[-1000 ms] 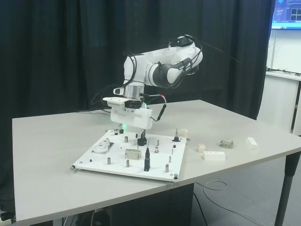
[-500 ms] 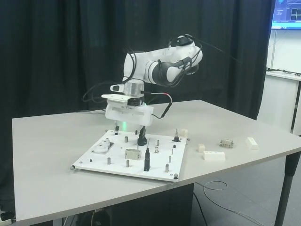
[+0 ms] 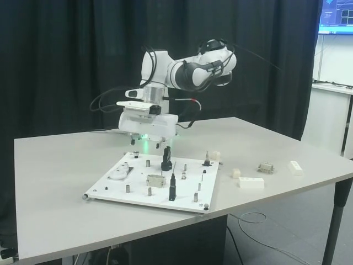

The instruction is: Remove D-SUB.

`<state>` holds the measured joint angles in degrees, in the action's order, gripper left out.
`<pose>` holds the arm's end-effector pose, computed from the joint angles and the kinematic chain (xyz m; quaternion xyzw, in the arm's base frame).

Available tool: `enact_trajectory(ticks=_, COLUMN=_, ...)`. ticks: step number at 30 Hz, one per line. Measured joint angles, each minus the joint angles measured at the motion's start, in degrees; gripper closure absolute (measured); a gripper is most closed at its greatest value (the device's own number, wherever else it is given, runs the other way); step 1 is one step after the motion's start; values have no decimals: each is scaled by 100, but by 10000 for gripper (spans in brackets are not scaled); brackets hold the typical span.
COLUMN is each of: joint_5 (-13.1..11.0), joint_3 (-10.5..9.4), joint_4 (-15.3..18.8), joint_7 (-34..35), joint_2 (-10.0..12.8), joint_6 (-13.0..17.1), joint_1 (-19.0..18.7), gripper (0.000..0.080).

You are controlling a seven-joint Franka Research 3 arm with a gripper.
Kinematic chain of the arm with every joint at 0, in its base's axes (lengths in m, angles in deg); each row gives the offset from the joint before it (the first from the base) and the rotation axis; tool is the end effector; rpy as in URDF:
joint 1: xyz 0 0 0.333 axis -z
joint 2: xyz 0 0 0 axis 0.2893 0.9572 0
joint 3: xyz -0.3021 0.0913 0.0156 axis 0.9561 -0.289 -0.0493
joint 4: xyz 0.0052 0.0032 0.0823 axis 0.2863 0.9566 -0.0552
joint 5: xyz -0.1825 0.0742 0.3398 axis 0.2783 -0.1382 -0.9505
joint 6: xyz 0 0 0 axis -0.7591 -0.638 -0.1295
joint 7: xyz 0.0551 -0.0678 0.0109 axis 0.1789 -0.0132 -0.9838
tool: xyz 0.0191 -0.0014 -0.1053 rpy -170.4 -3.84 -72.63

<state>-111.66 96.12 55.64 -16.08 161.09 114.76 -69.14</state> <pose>0.4772 -0.2494 0.3076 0.7732 -0.6296 0.0707 0.0290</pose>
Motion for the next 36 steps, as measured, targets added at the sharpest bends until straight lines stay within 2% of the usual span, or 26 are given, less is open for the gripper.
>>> enact_trajectory(ticks=10, joint_5=6, joint_3=183, joint_4=-387, joint_7=-495, joint_2=-1, joint_6=-645, joint_1=305, gripper=3)
enact_trajectory(ticks=18, joint_5=8, joint_3=221, joint_4=-831, joint_7=-506, joint_2=1, joint_6=-1144, joint_1=527, gripper=3)
enact_trajectory(ticks=25, joint_5=107, joint_3=205, joint_4=-1103, joint_7=-494, joint_2=15, joint_6=-1302, joint_1=562, gripper=3)
enact_trajectory(ticks=36, joint_5=211, joint_3=92, joint_4=-1321, joint_7=-198, joint_2=37, joint_6=-1487, joint_1=540, gripper=3)
